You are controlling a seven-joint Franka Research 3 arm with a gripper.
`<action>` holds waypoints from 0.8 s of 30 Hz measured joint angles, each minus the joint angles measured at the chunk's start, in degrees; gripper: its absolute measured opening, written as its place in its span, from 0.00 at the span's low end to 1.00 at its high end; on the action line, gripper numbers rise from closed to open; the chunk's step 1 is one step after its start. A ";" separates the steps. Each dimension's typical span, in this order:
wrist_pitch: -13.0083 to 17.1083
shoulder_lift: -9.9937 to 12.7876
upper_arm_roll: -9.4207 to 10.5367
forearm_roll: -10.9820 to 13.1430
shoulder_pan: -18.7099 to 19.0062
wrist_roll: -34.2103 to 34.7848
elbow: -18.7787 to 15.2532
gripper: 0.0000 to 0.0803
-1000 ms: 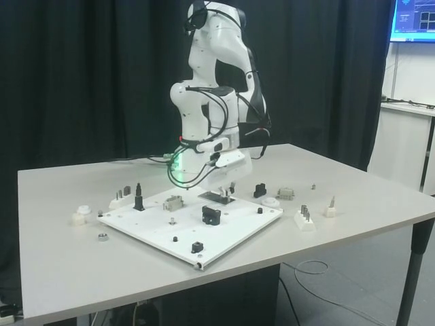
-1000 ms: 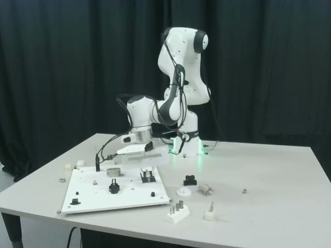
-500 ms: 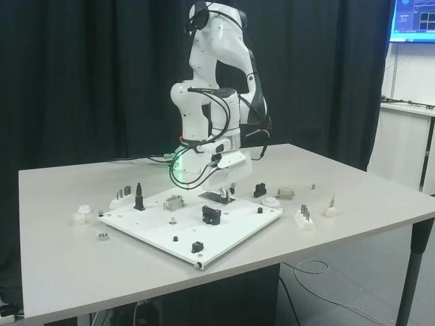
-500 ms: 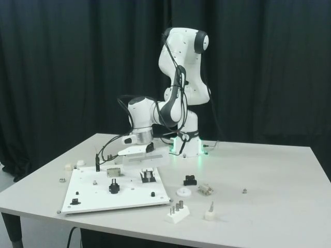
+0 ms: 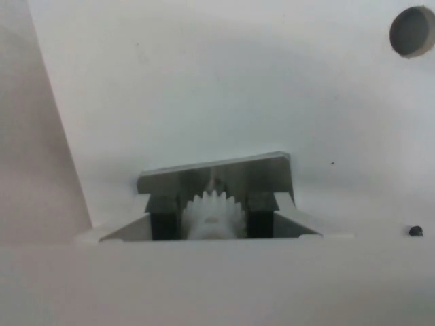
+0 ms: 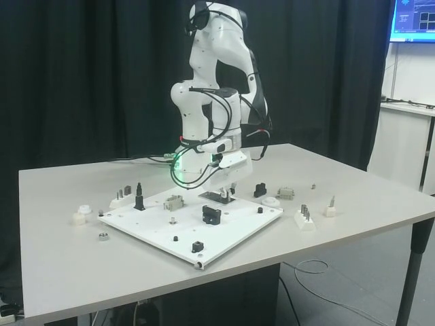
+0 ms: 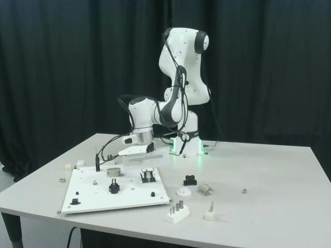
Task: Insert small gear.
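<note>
In the wrist view a small white gear (image 5: pixel 213 216) sits between two black fingers (image 5: pixel 163 216), so my gripper (image 5: pixel 213 219) is shut on it. Just beyond the gear lies a grey metal bracket (image 5: pixel 217 170) on the white board (image 5: pixel 204 81). From the first room view my gripper (image 6: pixel 225 185) hangs a little above that bracket (image 6: pixel 219 197) at the far side of the board (image 6: pixel 238 221). The second room view has my gripper (image 7: pixel 147 166) over the bracket (image 7: pixel 148 176). Whether the gear touches the bracket is hidden.
Black fixtures (image 6: pixel 211 216) and a black post (image 6: pixel 138 197) stand on the board. On the table beside it lie a larger white gear (image 6: pixel 270 202), a white block with pins (image 6: pixel 304 219), a black part (image 6: pixel 259 190) and small white pieces (image 6: pixel 80 214).
The arm's hand has risen slightly above the bracket; the gear stays held. Nothing else on the table has moved.
</note>
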 joint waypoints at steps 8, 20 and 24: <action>0.96 0.26 0.08 0.00 0.31 0.00 0.00 0.25; 1.16 0.28 0.08 0.00 0.39 0.00 0.00 0.25; 1.16 0.29 0.08 0.00 0.40 0.02 -0.01 0.25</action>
